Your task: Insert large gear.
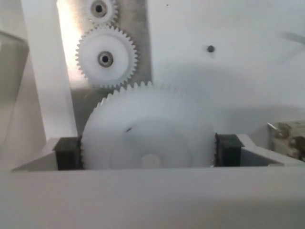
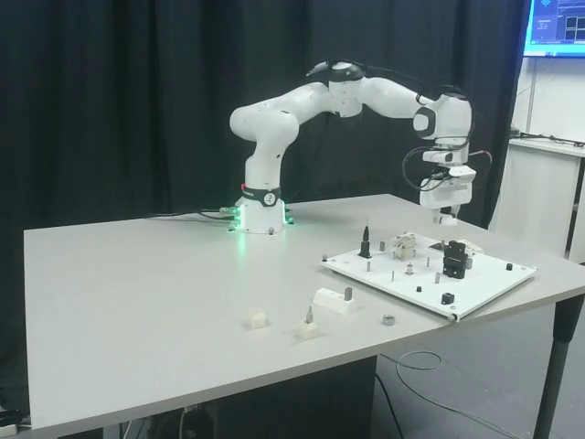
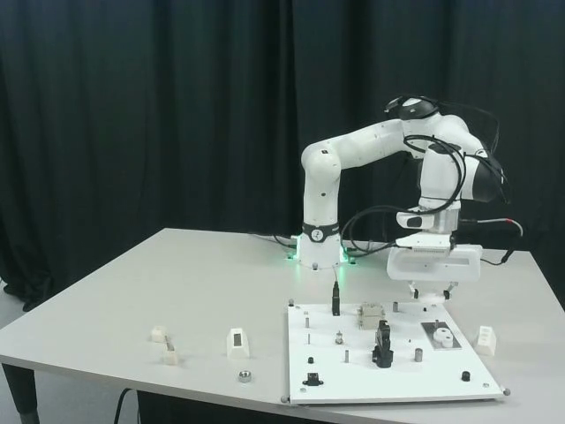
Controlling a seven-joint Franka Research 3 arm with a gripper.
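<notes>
In the wrist view my gripper (image 1: pixel 147 152) is shut on the large white gear (image 1: pixel 147 129), with a black pad (image 1: pixel 66 152) against each side of its toothed rim. Beyond it, a medium white gear (image 1: pixel 106 58) and a small white gear (image 1: pixel 99 8) sit meshed on a grey metal plate (image 1: pixel 136 19) set into the white board (image 1: pixel 228 57). The large gear's teeth hang close to the medium gear; I cannot tell if they touch. From the room views, the gripper (image 3: pixel 434 299) hovers just above the gear plate (image 3: pixel 439 336) at the board's far right part.
The white board (image 2: pixel 494 285) carries black fixtures (image 2: pixel 454 259), a tall black peg (image 2: pixel 365 242) and short pins. Loose on the table before it lie white blocks (image 2: pixel 334 299), two smaller pieces (image 2: pixel 257 318) and a nut (image 2: pixel 388 319). A white block (image 3: pixel 485 339) sits beside the board.
</notes>
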